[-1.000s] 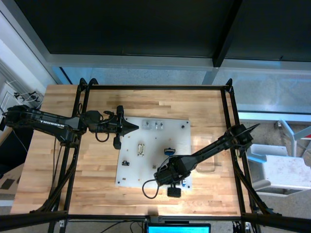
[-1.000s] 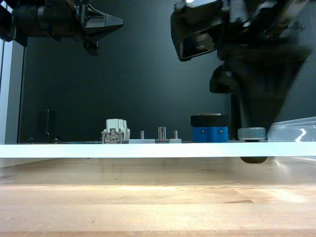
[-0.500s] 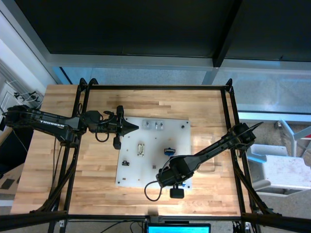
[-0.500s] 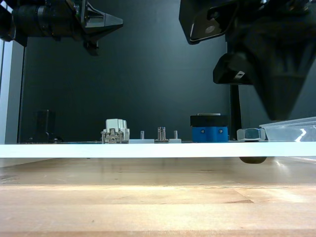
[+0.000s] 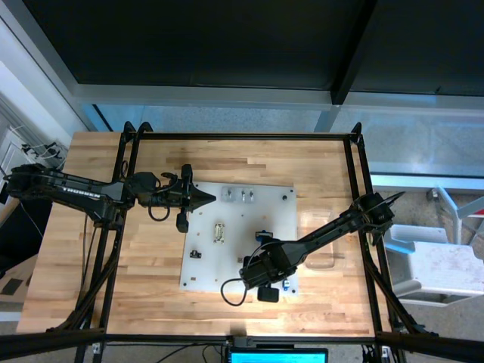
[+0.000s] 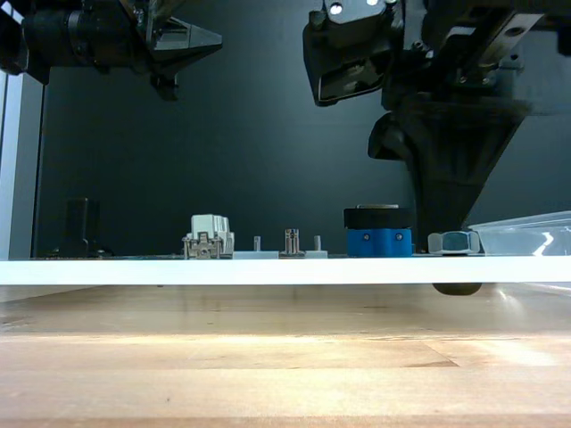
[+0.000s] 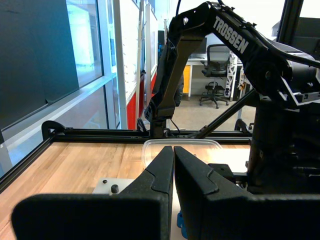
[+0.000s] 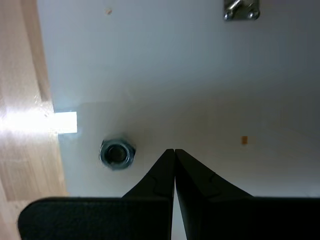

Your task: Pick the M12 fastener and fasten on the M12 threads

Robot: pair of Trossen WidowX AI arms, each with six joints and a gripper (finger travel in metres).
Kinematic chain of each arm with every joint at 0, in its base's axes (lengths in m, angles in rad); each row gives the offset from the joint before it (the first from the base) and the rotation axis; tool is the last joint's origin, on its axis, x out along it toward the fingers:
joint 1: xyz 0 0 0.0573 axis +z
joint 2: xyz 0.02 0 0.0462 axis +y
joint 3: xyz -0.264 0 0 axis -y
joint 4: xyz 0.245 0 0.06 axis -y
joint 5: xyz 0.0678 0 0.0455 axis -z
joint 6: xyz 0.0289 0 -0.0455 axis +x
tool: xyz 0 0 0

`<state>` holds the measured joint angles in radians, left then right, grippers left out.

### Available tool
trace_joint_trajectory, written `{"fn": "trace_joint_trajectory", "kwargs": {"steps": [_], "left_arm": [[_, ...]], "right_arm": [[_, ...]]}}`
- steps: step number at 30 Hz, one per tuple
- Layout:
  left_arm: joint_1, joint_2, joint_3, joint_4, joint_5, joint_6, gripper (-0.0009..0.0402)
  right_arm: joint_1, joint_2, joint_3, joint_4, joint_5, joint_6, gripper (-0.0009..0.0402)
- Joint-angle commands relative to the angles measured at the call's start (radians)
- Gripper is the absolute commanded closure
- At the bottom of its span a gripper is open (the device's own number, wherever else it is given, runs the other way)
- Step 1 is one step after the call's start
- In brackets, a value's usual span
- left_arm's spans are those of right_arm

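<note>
Dropping back beside nut (image 8: 117, 153), R claw (image 8: 174, 151) closed empty, L claw (image 7: 173, 149) closed far-left

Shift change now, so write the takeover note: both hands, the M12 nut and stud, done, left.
Left hand: shut, empty, high over the board's far left corner.
Right hand: shut, empty, tips low beside the M12 nut.
M12 nut: on its stud near the board's near right edge, ribs hidden.
Done: nut on and released. Left: confirm tightness, not visible here; retract right arm.
</note>
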<state>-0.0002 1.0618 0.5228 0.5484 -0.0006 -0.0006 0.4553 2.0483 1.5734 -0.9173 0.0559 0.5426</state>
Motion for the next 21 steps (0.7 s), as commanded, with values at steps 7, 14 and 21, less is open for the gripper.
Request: {"fn": "trace_joint_trajectory", "kwargs": {"steps": [7,14,21], "left_arm": [[0.0,0.0,0.0,-0.001,0.0,0.0,0.0393],[0.0,0.0,0.0,-0.001,0.0,0.0,0.0393],[0.0,0.0,0.0,-0.001,0.0,0.0,0.0393]], "right_arm": [[0.004,0.005,0.0,0.028,-0.113,-0.004,0.0393],[0.006,0.0,0.0,0.039,-0.343,-0.082,0.0393],[0.006,-0.007,0.0,0.039,-0.312,-0.07,0.0393]]}}
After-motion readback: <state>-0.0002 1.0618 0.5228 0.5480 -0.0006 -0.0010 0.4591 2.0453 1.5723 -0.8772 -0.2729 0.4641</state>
